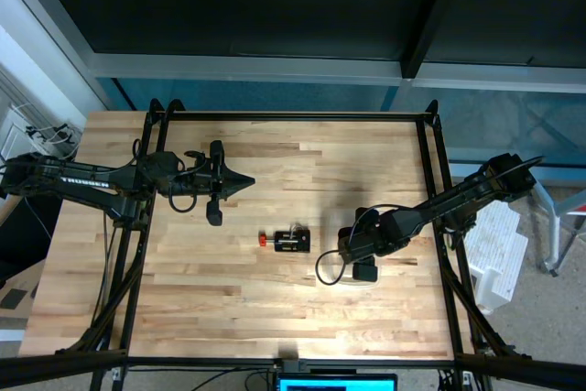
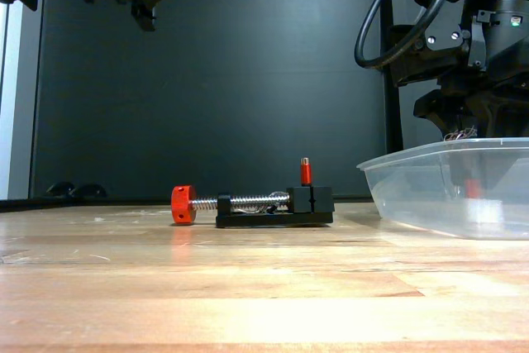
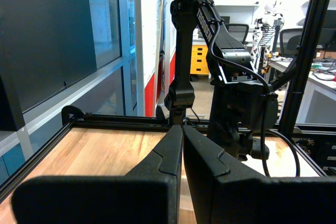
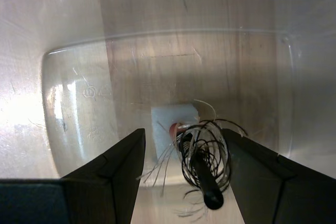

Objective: Pick the rca connector and install on the hub

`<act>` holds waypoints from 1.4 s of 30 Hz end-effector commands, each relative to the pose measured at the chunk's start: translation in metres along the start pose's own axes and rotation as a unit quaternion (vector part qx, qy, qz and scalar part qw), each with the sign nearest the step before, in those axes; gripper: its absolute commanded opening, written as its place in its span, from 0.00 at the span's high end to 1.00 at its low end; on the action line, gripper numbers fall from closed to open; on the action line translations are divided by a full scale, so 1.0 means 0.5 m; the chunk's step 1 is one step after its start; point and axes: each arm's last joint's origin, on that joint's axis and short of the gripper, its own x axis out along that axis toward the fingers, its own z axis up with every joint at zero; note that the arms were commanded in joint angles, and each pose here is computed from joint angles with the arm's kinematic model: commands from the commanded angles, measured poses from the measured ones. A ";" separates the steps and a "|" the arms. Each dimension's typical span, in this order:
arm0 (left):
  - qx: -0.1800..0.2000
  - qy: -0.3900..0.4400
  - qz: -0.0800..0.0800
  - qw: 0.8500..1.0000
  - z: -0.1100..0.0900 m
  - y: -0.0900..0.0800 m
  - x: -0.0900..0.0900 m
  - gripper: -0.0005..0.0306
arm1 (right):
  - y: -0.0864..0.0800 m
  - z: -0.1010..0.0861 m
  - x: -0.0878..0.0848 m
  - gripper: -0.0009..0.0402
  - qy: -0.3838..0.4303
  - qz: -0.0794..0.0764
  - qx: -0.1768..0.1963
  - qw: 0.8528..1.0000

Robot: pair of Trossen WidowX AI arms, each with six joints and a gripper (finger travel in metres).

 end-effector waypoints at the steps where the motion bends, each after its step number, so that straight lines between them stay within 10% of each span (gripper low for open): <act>1: 0.000 0.000 0.000 1.000 0.000 0.000 0.000 0.98 | 0.000 0.000 0.000 0.56 -0.001 -0.003 0.000 1.000; 24: 0.000 0.000 0.000 1.000 0.000 0.000 0.000 0.98 | -0.002 0.000 0.002 0.90 -0.001 -0.004 -0.008 1.000; 42: 0.000 0.000 0.000 1.000 0.000 0.000 0.000 0.98 | -0.008 0.007 -0.028 0.96 -0.024 0.007 -0.007 1.000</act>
